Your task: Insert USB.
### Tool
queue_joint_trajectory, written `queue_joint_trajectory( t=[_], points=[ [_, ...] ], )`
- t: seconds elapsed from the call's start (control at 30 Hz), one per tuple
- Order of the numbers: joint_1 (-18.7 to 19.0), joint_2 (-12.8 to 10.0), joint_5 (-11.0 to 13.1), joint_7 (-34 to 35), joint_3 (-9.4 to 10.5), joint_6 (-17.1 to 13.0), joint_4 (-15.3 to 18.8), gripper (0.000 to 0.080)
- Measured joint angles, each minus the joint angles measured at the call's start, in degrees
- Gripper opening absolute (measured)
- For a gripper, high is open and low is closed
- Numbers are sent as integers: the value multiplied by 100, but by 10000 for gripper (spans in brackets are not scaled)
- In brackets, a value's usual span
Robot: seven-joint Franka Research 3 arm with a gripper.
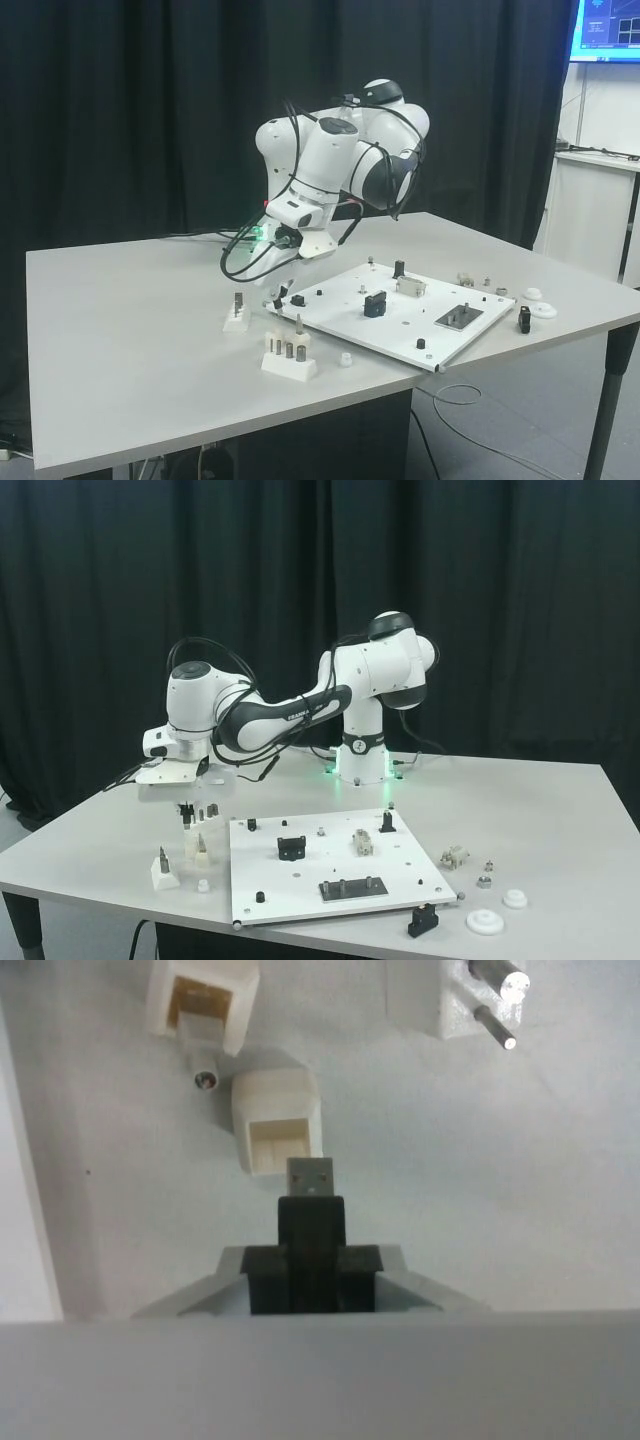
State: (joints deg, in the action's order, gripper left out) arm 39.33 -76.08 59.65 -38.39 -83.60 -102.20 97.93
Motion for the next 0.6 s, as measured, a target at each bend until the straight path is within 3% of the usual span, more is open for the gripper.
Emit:
queue_joint_trajectory(
  t=[0.6],
  points=[
    [-33,0,0,193,0,81,-61,93]
  ],
)
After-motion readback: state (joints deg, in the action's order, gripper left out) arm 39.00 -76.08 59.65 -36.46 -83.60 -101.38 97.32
